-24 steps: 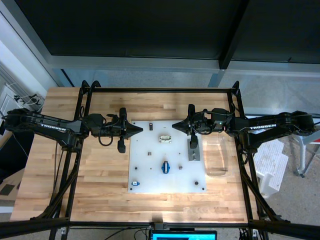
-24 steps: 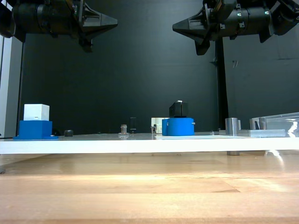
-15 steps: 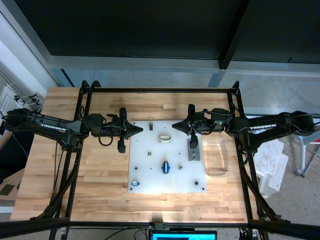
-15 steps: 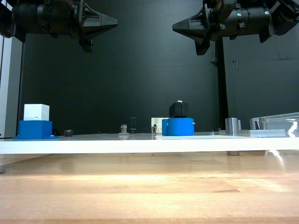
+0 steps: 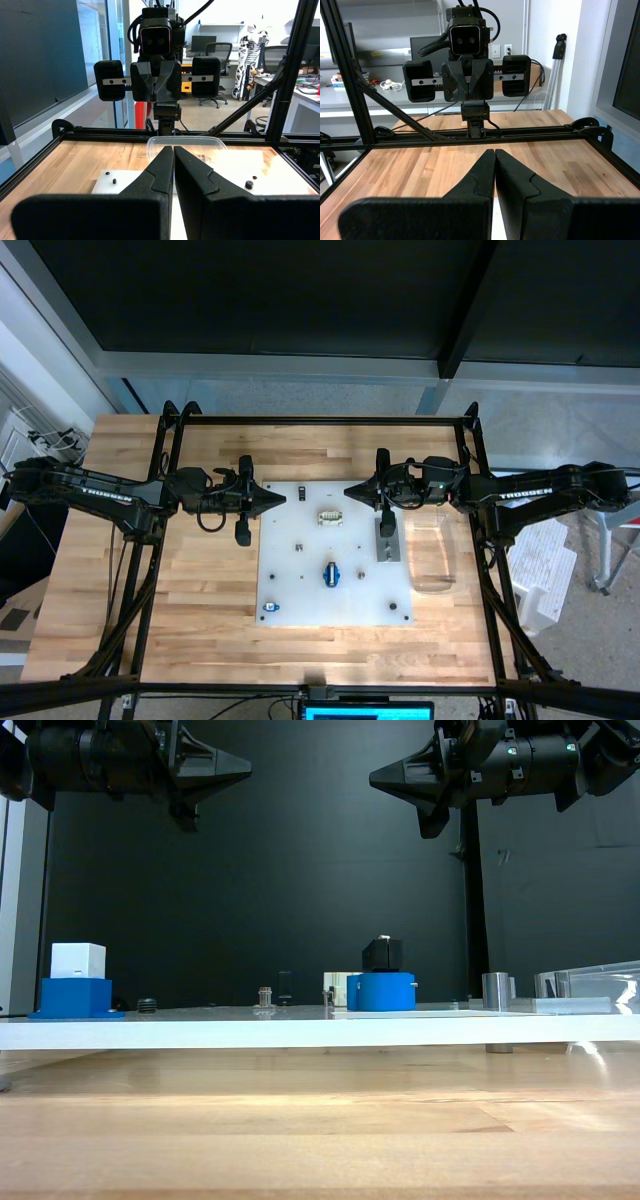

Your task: Remove the 16mm cylinder and place in the container

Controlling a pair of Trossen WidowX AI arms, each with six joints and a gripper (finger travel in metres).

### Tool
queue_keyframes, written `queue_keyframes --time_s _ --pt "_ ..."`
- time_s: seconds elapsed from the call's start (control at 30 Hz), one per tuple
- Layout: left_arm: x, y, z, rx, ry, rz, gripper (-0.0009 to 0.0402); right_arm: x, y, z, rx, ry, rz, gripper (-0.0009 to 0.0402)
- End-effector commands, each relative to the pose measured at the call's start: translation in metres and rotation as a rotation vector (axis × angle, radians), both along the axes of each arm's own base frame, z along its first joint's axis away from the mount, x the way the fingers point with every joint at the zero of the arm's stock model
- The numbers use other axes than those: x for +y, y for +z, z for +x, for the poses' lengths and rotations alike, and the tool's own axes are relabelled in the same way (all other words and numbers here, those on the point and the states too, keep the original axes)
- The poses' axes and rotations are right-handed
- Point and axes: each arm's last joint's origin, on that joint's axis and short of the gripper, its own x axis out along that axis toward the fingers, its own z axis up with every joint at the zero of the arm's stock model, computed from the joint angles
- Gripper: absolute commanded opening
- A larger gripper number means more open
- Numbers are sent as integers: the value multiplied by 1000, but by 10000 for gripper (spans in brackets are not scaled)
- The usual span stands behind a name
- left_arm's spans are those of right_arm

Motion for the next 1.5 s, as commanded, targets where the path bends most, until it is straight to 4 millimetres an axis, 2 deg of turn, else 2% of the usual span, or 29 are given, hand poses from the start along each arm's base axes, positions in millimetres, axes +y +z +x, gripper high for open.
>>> queue_keyframes --time_s 0.03,0.3,0.4,0.63,0.87,1.2,1.5 --pt "0 0 0 0 0 0 0 0 0 0 0 0 1 0" --pt "0 0 0 0 0 0 0 1 0 0 0 7 6 0" --pt "0 0 0 0 0 0 0 2 2 0 12 64 22 0" --pt "0 0 0 0 0 0 0 10 6 4 253 69 40 0" --pt "0 0 0 0 0 0 0 30 15 -1 487 28 8 0" --pt "0 0 0 0 0 0 0 53 23 -9 711 24 40 0" --pt "0 0 0 0 0 0 0 73 15 11 978 42 17 0"
